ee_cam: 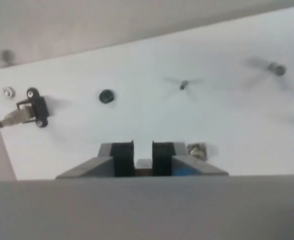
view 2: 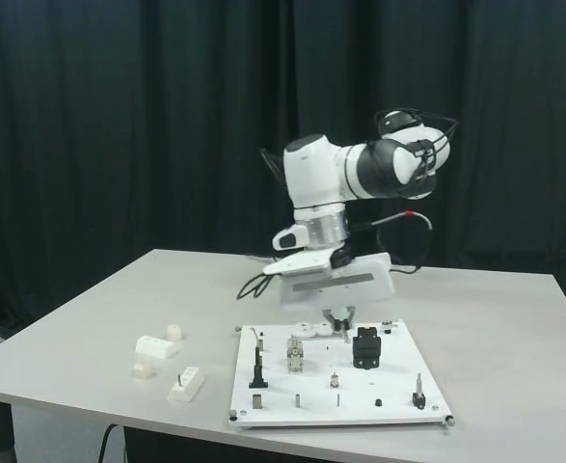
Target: Insert square peg 2.
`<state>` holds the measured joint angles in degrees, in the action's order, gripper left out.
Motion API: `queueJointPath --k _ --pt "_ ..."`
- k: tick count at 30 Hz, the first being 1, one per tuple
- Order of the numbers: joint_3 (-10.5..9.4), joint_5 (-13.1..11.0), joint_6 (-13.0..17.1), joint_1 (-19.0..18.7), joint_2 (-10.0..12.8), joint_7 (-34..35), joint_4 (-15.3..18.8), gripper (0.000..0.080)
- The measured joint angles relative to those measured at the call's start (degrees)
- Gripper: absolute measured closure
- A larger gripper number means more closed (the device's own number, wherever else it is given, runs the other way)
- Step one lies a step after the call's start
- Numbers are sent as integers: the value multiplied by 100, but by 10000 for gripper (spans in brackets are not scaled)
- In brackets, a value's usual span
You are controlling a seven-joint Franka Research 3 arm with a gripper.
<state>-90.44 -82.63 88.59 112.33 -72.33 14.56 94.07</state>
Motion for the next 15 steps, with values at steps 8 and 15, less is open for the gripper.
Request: queueJointPath --k 8,15 --pt "-146 195 10 -193 0 115 44 731" --pt "-274 285 88 -352 0 115 156 731"
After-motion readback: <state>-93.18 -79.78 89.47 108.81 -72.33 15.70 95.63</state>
